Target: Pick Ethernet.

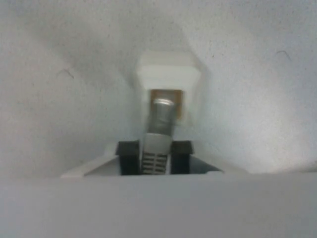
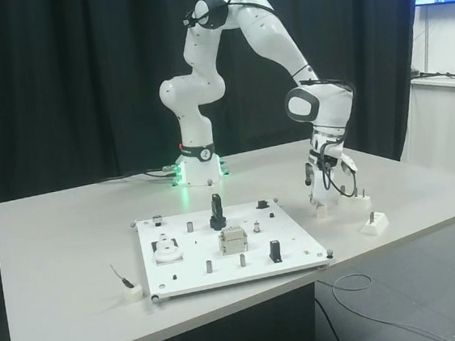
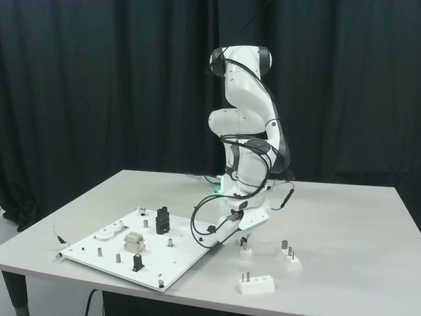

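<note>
Wrist view looks down past the hand, whose two black fingers sit tight on either side of a plug: the hand is clenched on it. The plug's grey metal end reaches into a small white holder on the table. By the task this should be the Ethernet plug, though its shape is hard to confirm from here.

First room view puts the hand low over that holder, off the far right side of the white board; a second holder stands near it. Second room view shows the hand directly above the same holder, with two more holders nearby.

Risks, as I judge them: the holder is small and looks loose on the table, so a pull that is not straight could drag or tip it along with the plug. The fingers grip only a narrow part of the plug, so it might twist or slip. Cables hanging off the wrist could snag the board's edge.
</note>
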